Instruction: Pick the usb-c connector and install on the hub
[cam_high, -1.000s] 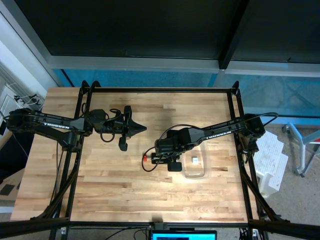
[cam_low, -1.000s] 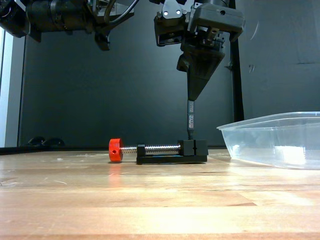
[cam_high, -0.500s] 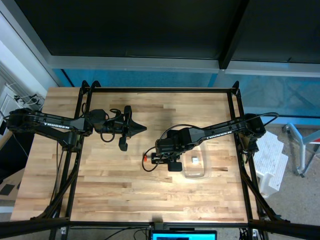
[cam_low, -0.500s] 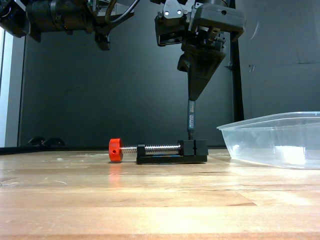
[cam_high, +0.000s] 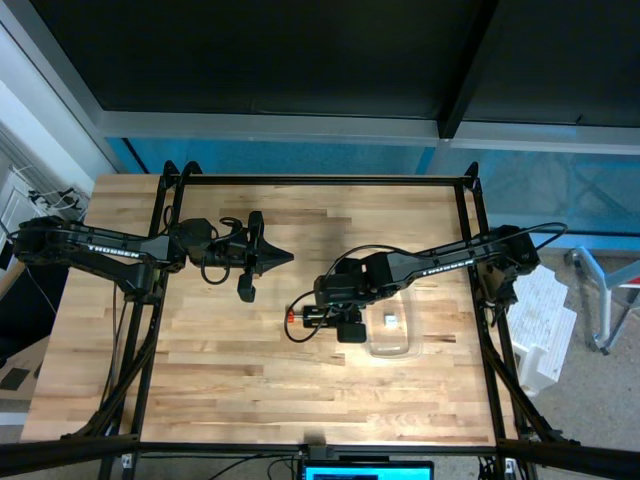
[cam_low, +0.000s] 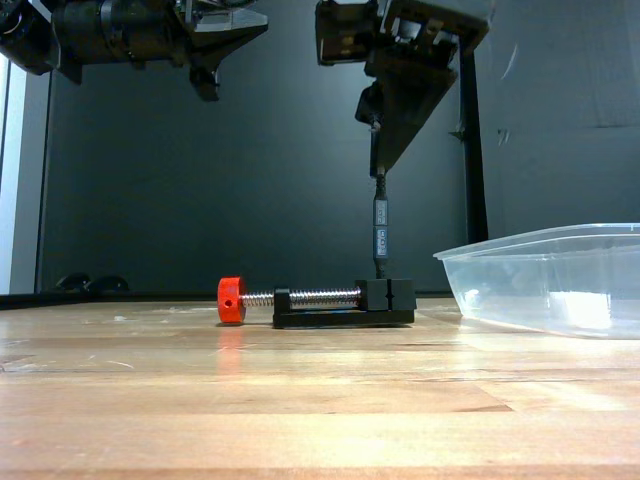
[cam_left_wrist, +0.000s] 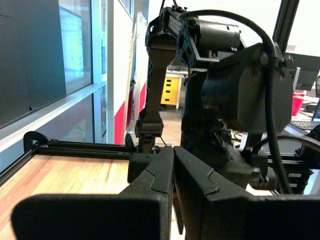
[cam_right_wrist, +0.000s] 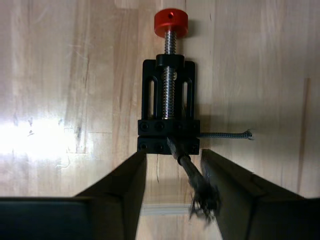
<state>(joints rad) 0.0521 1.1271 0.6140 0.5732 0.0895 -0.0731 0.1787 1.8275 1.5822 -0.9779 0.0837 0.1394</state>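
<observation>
Pale wooden table (cam_high: 250, 400) carries a small black screw vise (cam_low: 345, 303) with a red knob (cam_low: 231, 300), near a clear plastic tub (cam_low: 550, 280). A slim dark usb-c connector (cam_low: 381, 232) stands upright and unheld, its lower end in the vise's block. The right gripper (cam_low: 379, 160) hangs directly above, fingers spread either side of the connector's frayed cable end. The left gripper (cam_high: 283, 257) hovers well apart, jaws pressed together, empty.
</observation>
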